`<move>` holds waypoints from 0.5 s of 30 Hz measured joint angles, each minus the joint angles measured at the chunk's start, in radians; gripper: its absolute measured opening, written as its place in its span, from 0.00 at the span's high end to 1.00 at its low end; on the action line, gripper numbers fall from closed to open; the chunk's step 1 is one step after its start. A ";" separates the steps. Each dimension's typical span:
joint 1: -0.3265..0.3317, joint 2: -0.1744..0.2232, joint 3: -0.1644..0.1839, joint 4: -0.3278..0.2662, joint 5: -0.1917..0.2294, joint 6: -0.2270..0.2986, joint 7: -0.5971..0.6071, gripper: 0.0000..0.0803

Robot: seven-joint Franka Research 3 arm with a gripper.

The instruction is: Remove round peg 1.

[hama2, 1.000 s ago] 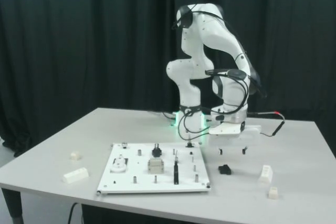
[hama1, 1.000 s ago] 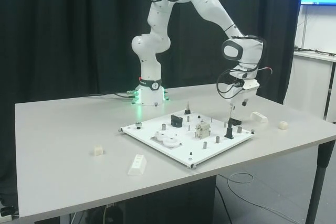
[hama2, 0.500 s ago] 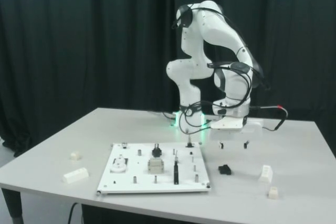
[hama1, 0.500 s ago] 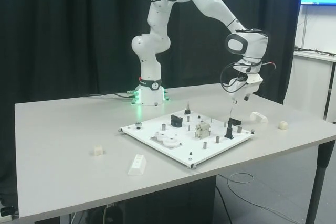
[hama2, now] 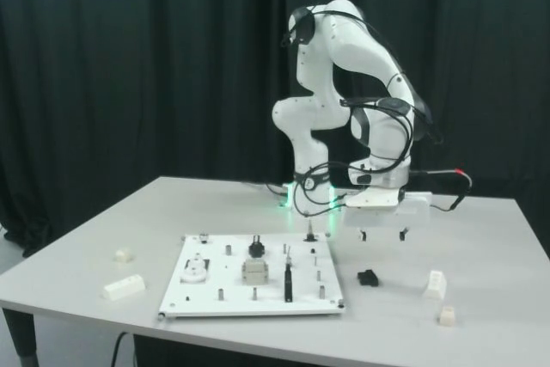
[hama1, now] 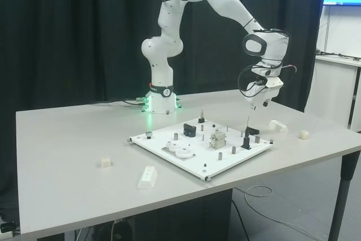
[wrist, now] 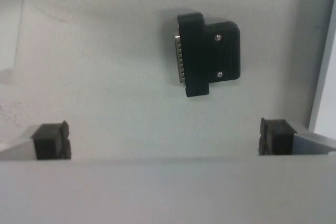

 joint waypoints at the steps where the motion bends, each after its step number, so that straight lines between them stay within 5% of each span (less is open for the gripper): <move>1: 0.000 -0.001 0.000 0.000 0.000 0.000 0.000 0.00; 15: 0.000 -0.010 -0.006 0.000 -0.004 0.000 -0.017 0.00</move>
